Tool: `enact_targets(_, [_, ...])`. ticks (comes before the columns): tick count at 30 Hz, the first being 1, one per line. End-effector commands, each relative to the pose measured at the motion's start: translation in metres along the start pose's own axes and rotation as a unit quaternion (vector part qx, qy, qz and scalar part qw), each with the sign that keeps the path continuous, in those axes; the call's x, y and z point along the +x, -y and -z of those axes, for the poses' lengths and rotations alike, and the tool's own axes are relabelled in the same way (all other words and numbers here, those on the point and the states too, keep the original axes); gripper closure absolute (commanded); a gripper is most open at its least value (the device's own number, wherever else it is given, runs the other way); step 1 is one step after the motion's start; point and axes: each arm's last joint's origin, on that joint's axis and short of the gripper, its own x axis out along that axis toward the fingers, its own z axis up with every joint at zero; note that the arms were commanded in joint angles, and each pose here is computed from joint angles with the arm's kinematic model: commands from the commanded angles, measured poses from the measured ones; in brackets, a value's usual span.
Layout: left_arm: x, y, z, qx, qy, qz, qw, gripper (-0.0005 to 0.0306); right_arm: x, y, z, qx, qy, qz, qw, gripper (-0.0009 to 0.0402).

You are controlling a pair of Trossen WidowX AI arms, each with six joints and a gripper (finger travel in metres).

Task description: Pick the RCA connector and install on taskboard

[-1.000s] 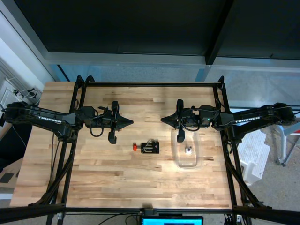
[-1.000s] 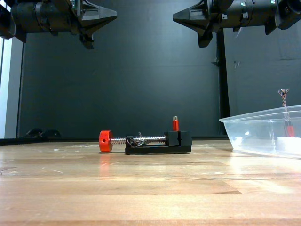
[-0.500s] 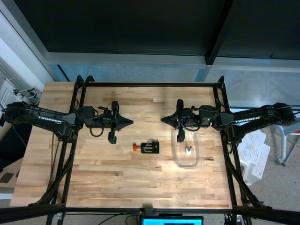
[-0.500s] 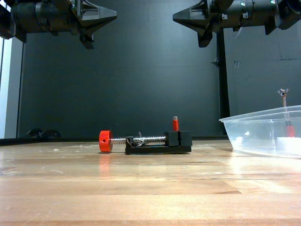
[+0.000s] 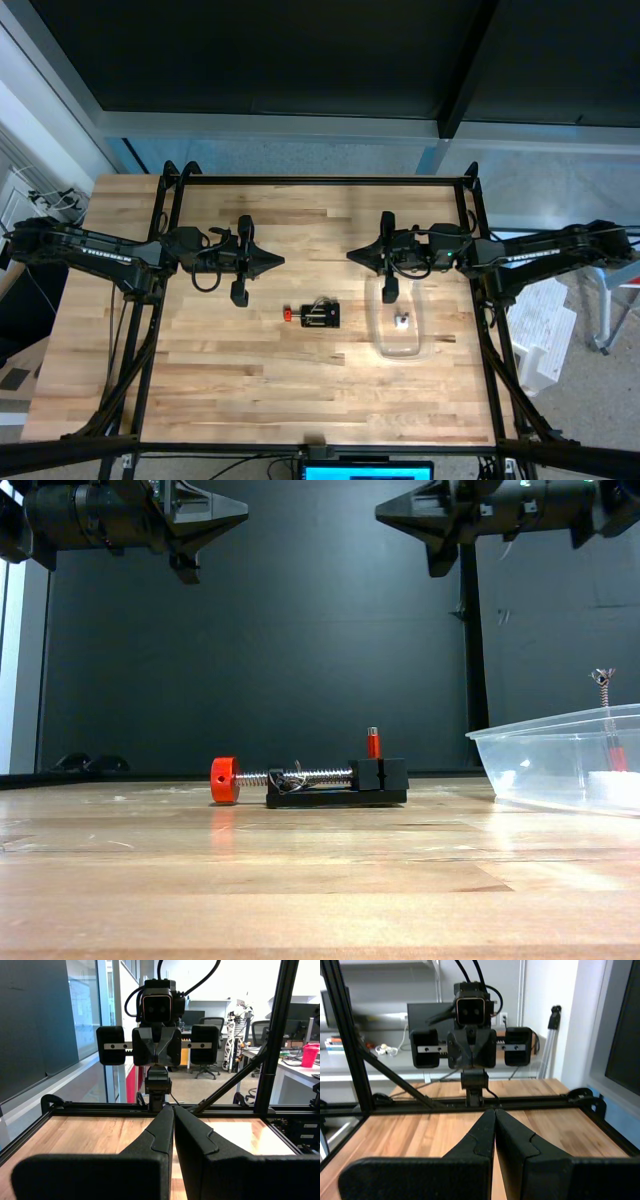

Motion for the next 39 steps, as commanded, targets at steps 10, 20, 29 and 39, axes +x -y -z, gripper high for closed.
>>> enact_targets(10, [0.000,0.000,0.000,0.000,0.000,0.000,1.000,0.0300,-0.038,0.003,0.004,0.012,-0.121,0.021,0.992,0.0393])
enact_targets(20, [0.000,0.000,0.000,0.000,0.000,0.000,1.000,0.0300,-0.052,0.002,0.006,0.011,-0.236,0.024,0.971,0.0393])
enact_targets(29, [0.000,0.000,0.000,0.000,0.000,0.000,1.000,0.0300,-0.067,0.001,-0.007,-0.001,-0.335,0.022,0.942,0.0393])
enact_targets(39, [0.000,0.000,0.000,0.000,0.000,0.000,1.000,0.0300,-0.085,-0.015,-0.010,-0.008,-0.416,-0.008,0.910,0.0393])
